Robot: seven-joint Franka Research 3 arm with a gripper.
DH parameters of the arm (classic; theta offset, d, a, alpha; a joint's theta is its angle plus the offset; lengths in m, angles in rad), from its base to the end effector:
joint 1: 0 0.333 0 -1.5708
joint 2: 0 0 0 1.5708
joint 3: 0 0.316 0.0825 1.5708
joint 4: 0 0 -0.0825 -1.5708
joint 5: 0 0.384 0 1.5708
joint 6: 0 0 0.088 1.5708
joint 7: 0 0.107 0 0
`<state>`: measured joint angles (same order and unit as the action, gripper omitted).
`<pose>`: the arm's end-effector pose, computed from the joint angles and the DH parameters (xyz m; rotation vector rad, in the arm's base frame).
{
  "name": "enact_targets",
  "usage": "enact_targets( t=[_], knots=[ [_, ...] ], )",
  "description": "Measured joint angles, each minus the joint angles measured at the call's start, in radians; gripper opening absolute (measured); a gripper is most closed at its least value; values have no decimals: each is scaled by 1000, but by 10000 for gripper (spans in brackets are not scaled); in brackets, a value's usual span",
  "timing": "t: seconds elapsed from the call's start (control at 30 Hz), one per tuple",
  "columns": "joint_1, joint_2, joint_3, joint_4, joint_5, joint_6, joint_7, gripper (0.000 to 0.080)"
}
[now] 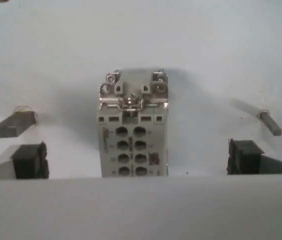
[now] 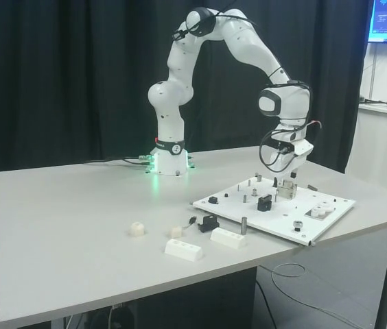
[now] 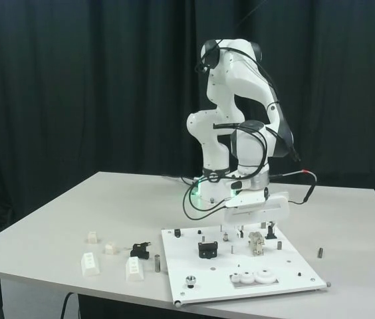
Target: Remove waterproof.
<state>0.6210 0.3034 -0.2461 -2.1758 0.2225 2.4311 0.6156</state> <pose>0.5189 0.2050 0.2518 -3.0329 0.6190 0.0961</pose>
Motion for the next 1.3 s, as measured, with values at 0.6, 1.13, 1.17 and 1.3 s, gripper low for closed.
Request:
enact_targets(
  t=[0.6, 1.13, 1.17, 1.3],
  knots=[
    [9, 15, 3, -3, 0, 18, 0, 800],
    [22, 18, 3, -28, 0, 61, 0, 800],
    [22, 18, 3, -29, 0, 62, 0, 800],
    [22, 19, 3, -34, 0, 72, 0, 800]
  ],
)
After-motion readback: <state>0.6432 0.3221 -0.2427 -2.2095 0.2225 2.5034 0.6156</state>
